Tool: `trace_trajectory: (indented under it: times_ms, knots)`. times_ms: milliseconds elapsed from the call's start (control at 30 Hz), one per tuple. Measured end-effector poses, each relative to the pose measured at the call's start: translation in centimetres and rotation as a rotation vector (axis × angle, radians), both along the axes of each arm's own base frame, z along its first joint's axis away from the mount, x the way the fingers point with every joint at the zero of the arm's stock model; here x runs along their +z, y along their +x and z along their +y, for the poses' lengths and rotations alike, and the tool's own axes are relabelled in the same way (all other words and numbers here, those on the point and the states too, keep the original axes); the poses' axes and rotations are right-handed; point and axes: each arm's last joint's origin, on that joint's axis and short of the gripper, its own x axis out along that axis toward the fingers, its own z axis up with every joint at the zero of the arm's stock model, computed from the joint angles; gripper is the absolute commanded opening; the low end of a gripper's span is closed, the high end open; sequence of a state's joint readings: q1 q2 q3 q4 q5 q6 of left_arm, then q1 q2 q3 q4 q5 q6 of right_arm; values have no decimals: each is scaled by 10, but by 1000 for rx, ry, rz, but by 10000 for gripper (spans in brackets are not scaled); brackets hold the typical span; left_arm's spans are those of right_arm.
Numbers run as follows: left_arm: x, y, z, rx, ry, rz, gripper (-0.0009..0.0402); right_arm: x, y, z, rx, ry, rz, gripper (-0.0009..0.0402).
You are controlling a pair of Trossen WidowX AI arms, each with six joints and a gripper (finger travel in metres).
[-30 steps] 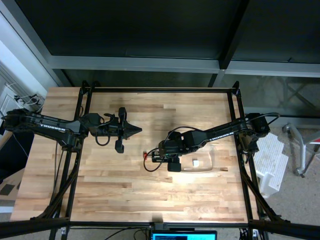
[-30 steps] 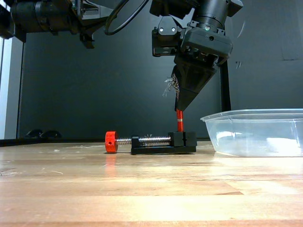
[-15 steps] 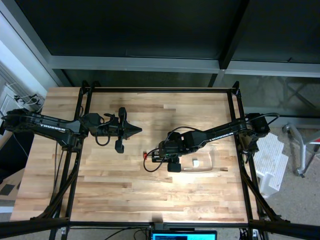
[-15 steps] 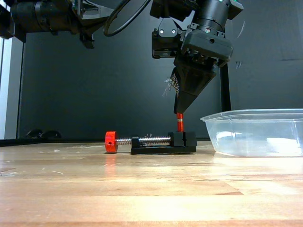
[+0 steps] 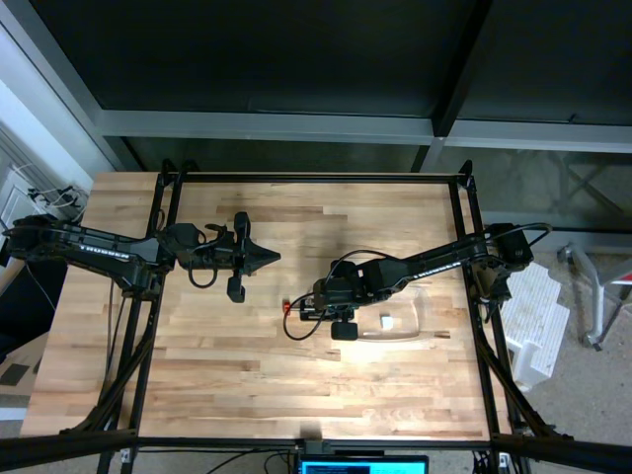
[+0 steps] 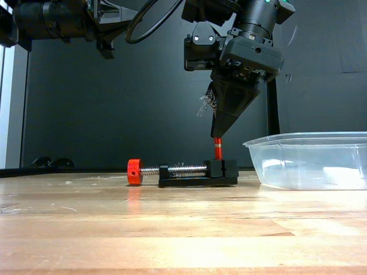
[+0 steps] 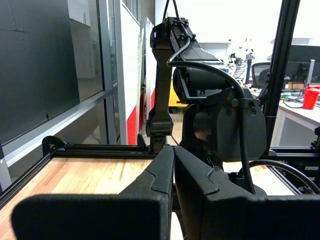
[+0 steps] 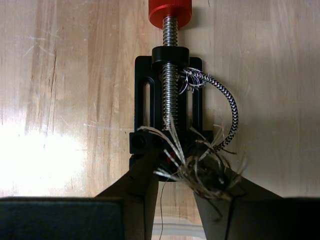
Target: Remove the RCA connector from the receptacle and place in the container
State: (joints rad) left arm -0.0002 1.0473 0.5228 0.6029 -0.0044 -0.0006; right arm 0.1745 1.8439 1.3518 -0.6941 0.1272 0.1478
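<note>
My right gripper (image 6: 218,133), jaws pinched on the tip of the RCA connector (image 6: 217,148) standing upright in the receptacle (image 6: 198,172), could slip off or drag the receptacle along if the fit binds; air above is open, the rim of the container (image 6: 309,166) sits just beside, my left gripper (image 5: 267,257) hangs closed well apart.
</note>
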Motion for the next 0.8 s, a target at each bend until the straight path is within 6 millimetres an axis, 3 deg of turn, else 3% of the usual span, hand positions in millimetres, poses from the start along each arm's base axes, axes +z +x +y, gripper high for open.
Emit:
trace_trajectory:
  times_ms: [433,800]
  knots:
    - [0,0,0,0,0,1,0,0,0,0,0,-1,1,1]
    - [0,0,0,0,0,0,0,0,0,0,3,-3,0,0]
